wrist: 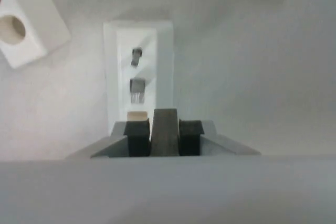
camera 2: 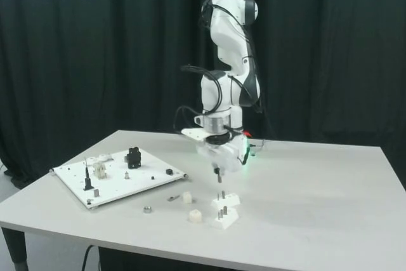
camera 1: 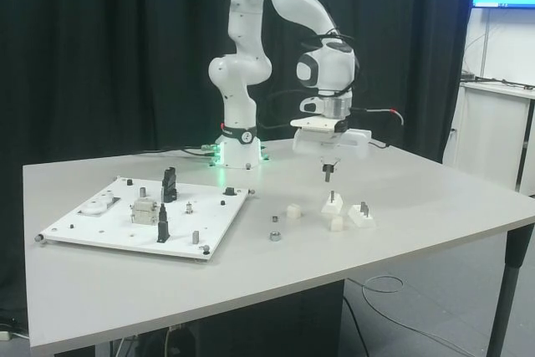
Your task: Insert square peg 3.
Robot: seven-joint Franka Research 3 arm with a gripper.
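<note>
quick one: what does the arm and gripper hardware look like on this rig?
White rounded arm with black joint bands and black cables along it. Green light glows at its base. The gripper has a white boxy body and black fingertips.

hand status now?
Hand: shut on the peg, held in the air above the white block.

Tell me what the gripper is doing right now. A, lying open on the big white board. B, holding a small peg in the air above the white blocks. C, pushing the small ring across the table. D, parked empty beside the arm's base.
B: the gripper is shut on the peg, hanging above the white blocks without touching them.
</note>
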